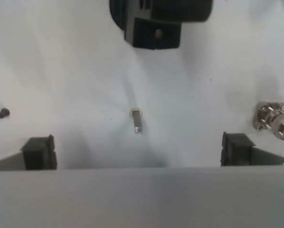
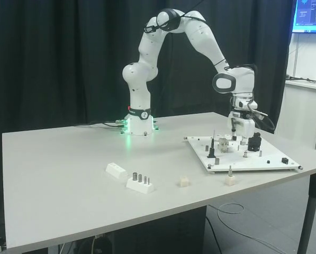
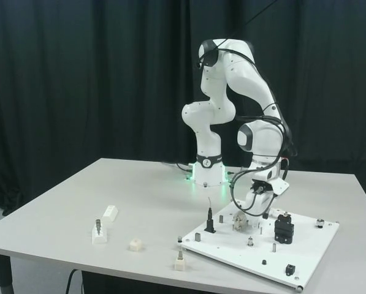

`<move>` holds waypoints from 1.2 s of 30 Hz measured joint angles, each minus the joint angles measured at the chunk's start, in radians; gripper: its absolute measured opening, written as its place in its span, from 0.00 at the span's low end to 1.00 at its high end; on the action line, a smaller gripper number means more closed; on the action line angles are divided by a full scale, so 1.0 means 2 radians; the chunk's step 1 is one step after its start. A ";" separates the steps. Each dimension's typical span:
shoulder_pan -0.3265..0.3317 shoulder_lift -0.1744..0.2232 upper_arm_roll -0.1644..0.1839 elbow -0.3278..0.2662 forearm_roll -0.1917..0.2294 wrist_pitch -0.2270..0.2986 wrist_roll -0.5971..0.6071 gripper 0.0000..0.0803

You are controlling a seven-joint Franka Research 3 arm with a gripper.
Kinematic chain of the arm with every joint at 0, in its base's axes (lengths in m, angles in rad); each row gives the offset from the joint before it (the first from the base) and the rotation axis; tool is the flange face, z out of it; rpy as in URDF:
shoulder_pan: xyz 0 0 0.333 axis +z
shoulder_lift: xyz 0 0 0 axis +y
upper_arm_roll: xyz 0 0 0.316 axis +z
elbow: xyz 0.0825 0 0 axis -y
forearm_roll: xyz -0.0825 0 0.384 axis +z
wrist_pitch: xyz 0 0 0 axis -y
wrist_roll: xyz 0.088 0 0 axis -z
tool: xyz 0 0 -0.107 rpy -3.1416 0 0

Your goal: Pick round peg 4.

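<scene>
A small grey round peg (image 1: 137, 121) stands upright in the white board (image 1: 75, 71). It shows between my two fingertips and a little beyond them. My gripper (image 1: 137, 152) is open, with one black fingertip (image 1: 38, 153) on each side and nothing held. In the room views the gripper (image 2: 241, 138) (image 3: 254, 211) hangs low over the middle of the board (image 2: 263, 164) (image 3: 308, 248), pointing straight down.
A black block (image 1: 156, 23) (image 2: 254, 143) (image 3: 284, 229) stands on the board just past the peg. A metal connector (image 1: 275, 121) and a small black screw (image 1: 4, 113) sit to either side. A white peg holder (image 2: 140, 184) and small white blocks (image 2: 183, 181) lie on the grey table.
</scene>
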 joint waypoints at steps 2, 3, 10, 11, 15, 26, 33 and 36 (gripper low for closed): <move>-0.001 -0.001 0.000 0.001 0.000 0.000 0.000 0.94; -0.001 -0.002 0.000 0.001 0.000 -0.001 0.000 0.94; -0.004 -0.008 -0.001 0.004 0.000 -0.005 0.000 0.99; -0.004 -0.010 -0.001 0.005 0.000 -0.007 0.000 0.99; -0.007 -0.016 -0.001 0.007 0.000 -0.011 0.000 0.99; -0.017 -0.031 -0.001 0.019 -0.001 -0.040 0.000 1.00; -0.026 -0.038 -0.002 0.027 -0.001 -0.057 0.000 1.00; -0.030 -0.040 -0.002 0.029 -0.001 -0.061 0.000 1.00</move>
